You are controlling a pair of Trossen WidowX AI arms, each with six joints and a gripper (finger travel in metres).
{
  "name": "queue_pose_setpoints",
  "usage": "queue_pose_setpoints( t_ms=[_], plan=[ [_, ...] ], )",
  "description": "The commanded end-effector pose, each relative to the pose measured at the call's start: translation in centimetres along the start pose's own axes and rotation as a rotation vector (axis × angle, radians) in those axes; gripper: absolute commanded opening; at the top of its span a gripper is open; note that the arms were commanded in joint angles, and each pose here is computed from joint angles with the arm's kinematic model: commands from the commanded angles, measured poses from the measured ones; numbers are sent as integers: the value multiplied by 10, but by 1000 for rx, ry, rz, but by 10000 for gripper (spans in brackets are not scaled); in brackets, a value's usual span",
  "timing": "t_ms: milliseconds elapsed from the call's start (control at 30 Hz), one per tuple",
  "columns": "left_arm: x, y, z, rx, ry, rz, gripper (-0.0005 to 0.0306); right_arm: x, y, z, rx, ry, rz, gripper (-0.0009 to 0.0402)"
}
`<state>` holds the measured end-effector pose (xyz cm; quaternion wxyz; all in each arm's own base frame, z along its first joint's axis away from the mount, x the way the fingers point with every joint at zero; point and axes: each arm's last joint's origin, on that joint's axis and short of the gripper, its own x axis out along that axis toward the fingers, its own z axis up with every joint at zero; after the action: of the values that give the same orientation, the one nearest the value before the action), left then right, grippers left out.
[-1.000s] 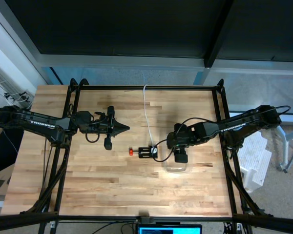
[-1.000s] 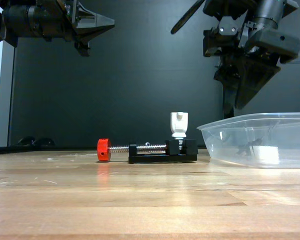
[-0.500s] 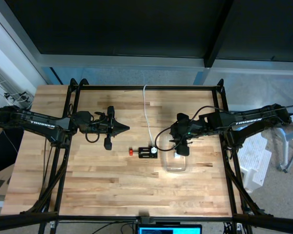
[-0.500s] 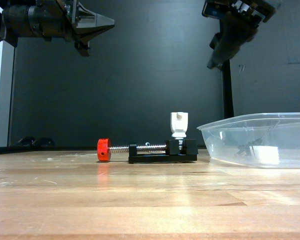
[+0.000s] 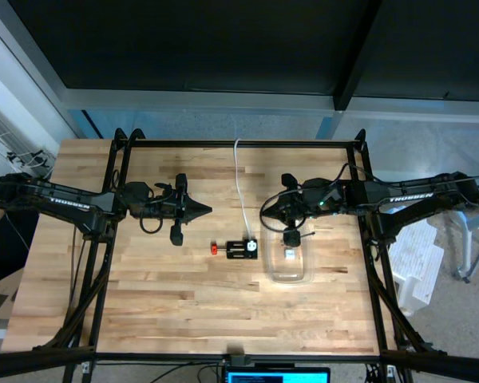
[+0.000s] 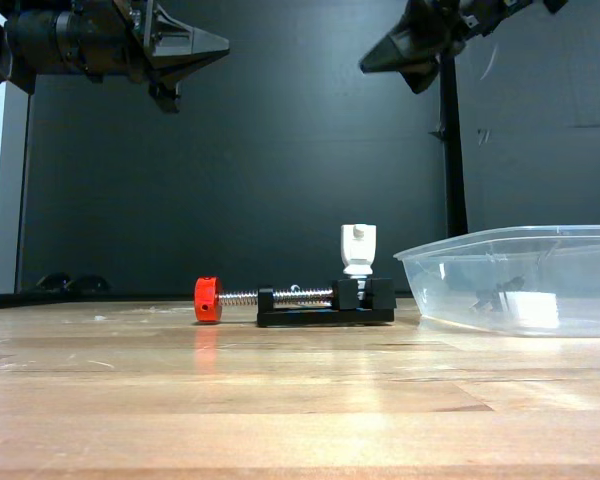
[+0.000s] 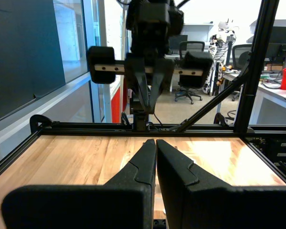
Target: Remove the power plug from the receptacle and place in the container
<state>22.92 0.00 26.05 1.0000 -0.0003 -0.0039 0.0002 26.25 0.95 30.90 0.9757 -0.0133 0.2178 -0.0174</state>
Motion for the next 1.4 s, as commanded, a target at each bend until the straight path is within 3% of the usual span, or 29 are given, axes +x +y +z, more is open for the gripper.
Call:
queue_pose_setpoints(
  t_ms=[33, 200, 267, 633, 767, 1400],
  plan=[
    [0, 0, 0, 0, 0, 0, 0, 1, -4, -3, 13, -102, 19, 0],
    [0, 0, 0, 0, 0, 0, 0, 2, -8, -12, 25, -246, 24, 0],
    [0, 0, 0, 0, 0, 0, 0, 2, -9, -15, 25, -294, 43, 0],
    [0, 0, 0, 0, 0, 0, 0, -1, -13, -44, 47, -445, 25, 0],
    [0, 0, 0, 0, 0, 0, 0, -2, -12, -50, 43, -488, 44, 0],
    [0, 0, 0, 0, 0, 0, 0, -1, -16, -57, 73, -482, 28, 0]
  ],
)
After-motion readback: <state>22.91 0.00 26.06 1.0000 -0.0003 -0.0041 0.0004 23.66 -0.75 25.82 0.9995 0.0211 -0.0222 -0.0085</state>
